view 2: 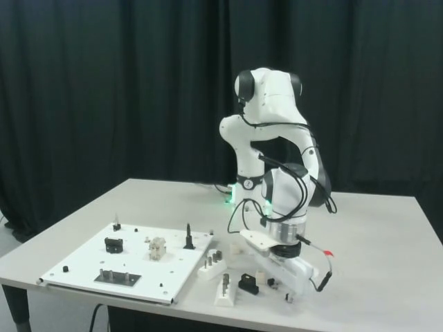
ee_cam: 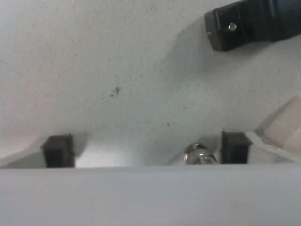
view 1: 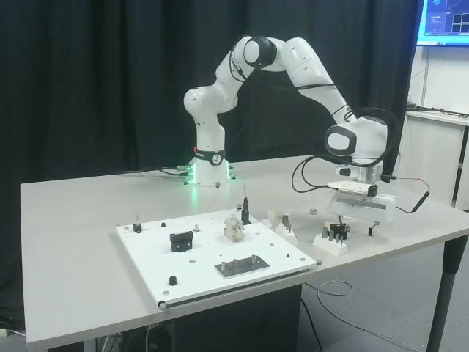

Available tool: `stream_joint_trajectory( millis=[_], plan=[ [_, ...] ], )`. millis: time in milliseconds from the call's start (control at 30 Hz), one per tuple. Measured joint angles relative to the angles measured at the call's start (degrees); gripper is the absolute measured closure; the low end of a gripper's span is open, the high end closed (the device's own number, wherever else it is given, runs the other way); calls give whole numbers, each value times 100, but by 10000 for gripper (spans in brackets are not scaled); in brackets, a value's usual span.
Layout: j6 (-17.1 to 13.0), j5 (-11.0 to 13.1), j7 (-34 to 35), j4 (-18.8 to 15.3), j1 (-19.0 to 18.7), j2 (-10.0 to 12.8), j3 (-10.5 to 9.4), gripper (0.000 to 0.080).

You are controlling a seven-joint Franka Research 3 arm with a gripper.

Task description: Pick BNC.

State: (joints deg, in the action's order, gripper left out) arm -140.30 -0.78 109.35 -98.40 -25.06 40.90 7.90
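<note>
While the white robot arm (view 1: 293,66) reaches out from its base at the far side of the grey table (view 1: 80,220) and bends down over the right-hand part of the tabletop, its gripper (ee_cam: 146,150) hovers low above the surface with its two black fingertips (ee_cam: 59,150) spread wide apart and nothing between them. To the left lies a large white board (view 1: 212,257) carrying several small fixtures, and beside it, nearer the arm, stand a few small white holders (view 1: 333,242) with dark parts on them. Smallest of all is the BNC (ee_cam: 200,154), a short metal connector lying on the table just inside one fingertip, close to it but apparently not touching. As a judgement, the pick is only begun: the approach looks nearly complete, the fingers sit at roughly the connector's level, but closing on it and lifting are both left to do, and the connector sits off-centre between the fingers. The wrist view alone shows the connector and the open gap, along with a black block (ee_cam: 249,23) with a small screw resting further off on the table. Both room views show the arm's whole posture, the board and the holders, yet the connector is too small or hidden there to make out.
</note>
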Motion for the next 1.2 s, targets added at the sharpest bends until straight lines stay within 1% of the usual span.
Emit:
stream_joint_trajectory(
  millis=[33, 67, 233, 267, 433, 467, 633, 667, 967, 1200],
  plan=[
    [-2, 0, -23, 0, 0, 3, 0, 12],
    [-3, 0, -43, 0, 0, 7, 0, 176],
    [-8, 0, -66, 1, 7, 25, 0, 176],
    [-14, 0, -66, 1, 9, 26, 0, 370],
    [-18, 0, -66, 1, 20, 31, 0, 370],
    [-18, 0, -66, 1, 22, 32, 0, 550],
    [-18, 0, -66, 2, 31, 32, 0, 550],
    [-18, 0, -66, 2, 33, 32, 0, 675],
    [-17, 0, -66, 10, 42, 33, 0, 674],
    [-11, -14, -136, 102, 71, 24, 5, 674]
  ],
)
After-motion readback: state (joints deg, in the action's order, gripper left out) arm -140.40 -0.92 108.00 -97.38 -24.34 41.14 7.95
